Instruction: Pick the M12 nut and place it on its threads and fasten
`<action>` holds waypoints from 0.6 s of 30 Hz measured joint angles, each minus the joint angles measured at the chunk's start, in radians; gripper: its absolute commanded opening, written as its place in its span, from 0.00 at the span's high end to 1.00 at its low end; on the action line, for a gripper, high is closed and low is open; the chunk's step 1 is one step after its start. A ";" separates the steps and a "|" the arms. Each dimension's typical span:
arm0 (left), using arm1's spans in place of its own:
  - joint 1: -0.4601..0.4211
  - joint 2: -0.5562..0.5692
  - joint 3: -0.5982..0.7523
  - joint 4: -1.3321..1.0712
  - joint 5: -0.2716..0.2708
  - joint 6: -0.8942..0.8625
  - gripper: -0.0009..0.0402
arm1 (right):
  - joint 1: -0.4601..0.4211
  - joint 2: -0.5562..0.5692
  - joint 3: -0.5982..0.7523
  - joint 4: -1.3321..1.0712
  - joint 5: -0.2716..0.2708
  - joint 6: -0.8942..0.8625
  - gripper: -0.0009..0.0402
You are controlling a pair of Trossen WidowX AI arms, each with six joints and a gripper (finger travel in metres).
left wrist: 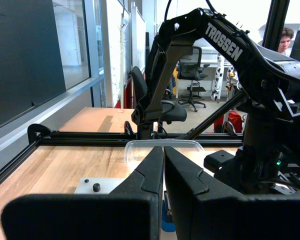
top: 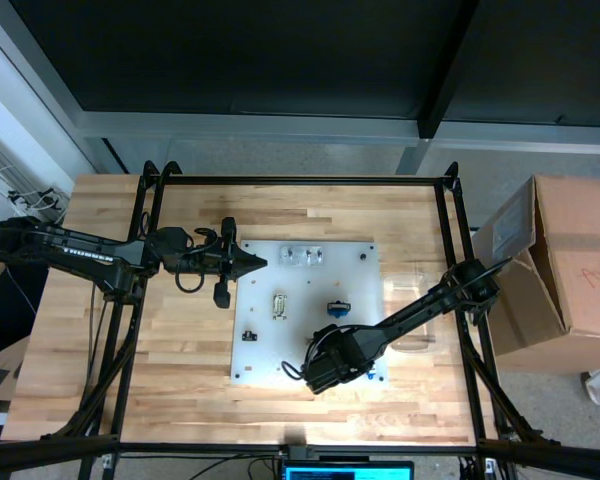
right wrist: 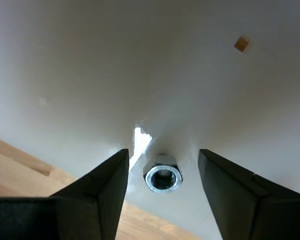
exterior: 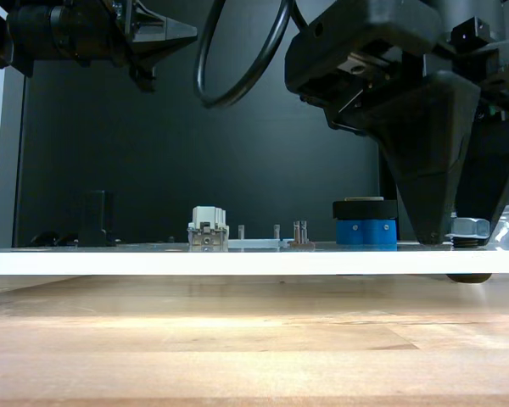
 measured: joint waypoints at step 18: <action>0.000 0.000 0.000 0.000 0.000 0.000 0.98 | -0.002 -0.100 0.095 -0.112 -0.011 -0.386 0.44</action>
